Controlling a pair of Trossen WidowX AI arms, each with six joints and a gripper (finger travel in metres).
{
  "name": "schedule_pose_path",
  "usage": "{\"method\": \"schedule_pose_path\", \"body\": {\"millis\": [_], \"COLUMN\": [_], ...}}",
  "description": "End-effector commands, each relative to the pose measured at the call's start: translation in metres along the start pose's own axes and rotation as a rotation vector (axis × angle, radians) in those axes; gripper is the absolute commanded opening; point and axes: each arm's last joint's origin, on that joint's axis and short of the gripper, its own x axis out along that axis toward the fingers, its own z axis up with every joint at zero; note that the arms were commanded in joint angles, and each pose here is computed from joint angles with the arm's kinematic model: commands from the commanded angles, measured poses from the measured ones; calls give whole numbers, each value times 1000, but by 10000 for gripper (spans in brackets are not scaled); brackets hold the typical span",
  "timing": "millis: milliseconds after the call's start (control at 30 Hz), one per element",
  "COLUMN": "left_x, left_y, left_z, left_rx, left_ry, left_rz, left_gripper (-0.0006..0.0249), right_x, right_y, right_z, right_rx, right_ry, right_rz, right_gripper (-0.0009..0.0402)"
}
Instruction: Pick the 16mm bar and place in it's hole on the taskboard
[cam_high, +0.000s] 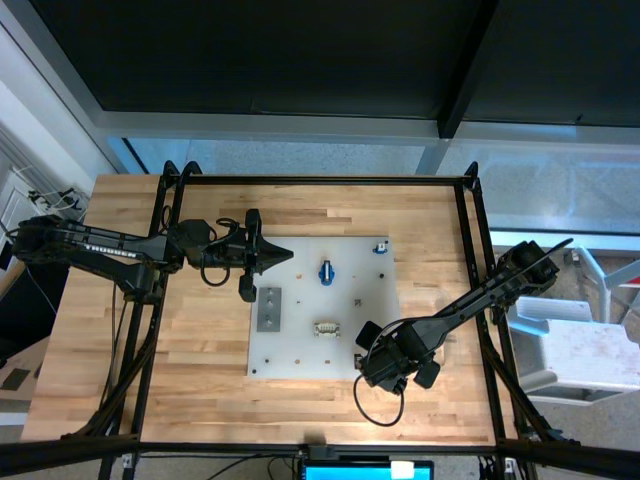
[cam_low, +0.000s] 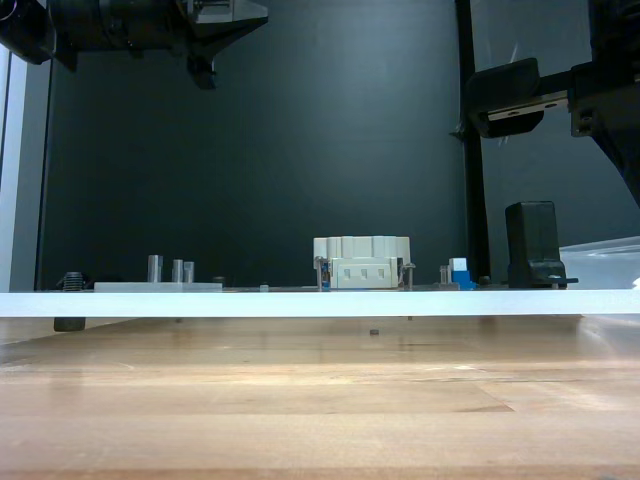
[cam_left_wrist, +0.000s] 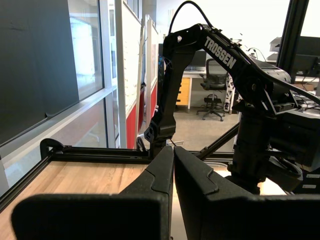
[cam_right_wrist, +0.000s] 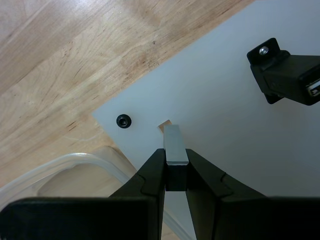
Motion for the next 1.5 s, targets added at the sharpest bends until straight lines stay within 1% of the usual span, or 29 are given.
{"method": "schedule_pose_path", "body": {"millis": [33,700,767,900,1233,1367,1500], "left_x": [0,0,0,0,0,0,0], "left_y": [0,0,0,0,0,0,0], "left_z": [0,0,0,0,0,0,0], "left_rx": [0,0,0,0,0,0,0], "left_ry": [0,0,0,0,0,0,0], "left_rz": [0,0,0,0,0,0,0], "left_gripper": [0,0,0,0,0,0,0], "right_x": [0,0,0,0,-1,-1,-2], "right_y": [0,0,0,0,0,0,0], "right_z": [0,0,0,0,0,0,0], "right_rx": [0,0,0,0,0,0,0], "right_ry": [-2,-2,-1,-1,-2,-2,-5], "right_rz": [-2,-1,-1,-1,-2,-2,-4], "right_gripper": [0,0,5,37,147,178,198]}}
